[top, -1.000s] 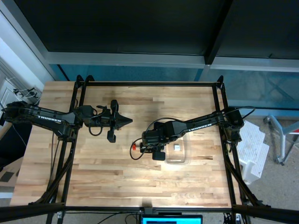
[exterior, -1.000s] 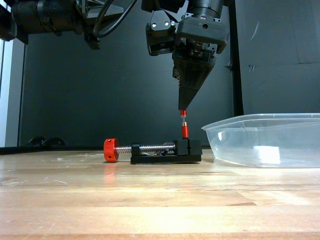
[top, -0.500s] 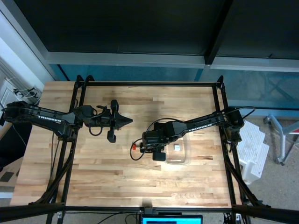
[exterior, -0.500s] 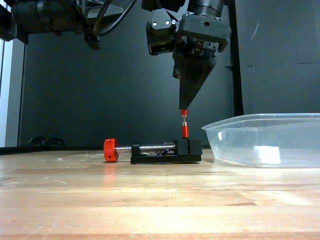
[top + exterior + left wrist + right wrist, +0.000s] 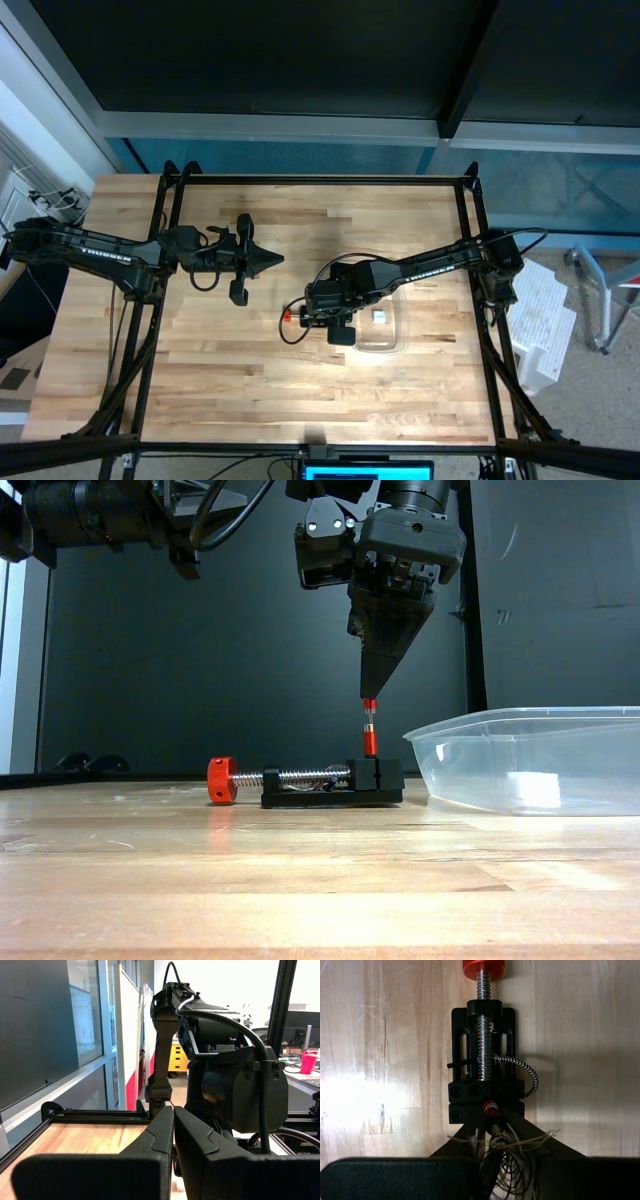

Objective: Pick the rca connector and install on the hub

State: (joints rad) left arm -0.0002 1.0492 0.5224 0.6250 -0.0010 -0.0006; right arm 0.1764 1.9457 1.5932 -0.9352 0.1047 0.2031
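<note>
The wood table (image 5: 300, 900) is pale, striped and a bit scratched. The hub (image 5: 335, 783) lies flat on it, right under the right gripper (image 5: 370, 692). The hub is a black block with a shiny silver screw (image 5: 485, 1045) down its middle and a round red knob (image 5: 221, 780) at one end. A thin black-and-white woven wire (image 5: 530, 1077) loops at its side.

The right gripper points straight down, with its pointed black fingers pinched on the top of the connector (image 5: 369, 728). The connector is a thin red and silver pin. It stands upright, and its bottom end touches the top of the hub.

Just beside this gripper sits a clear plastic tray (image 5: 520, 720) with a small white square (image 5: 379, 316) inside.

Farther off, well apart, the left gripper (image 5: 272, 260) hangs over the table with its fingers pressed together. White letters on its arm (image 5: 100, 253) read TROSSEN.
</note>
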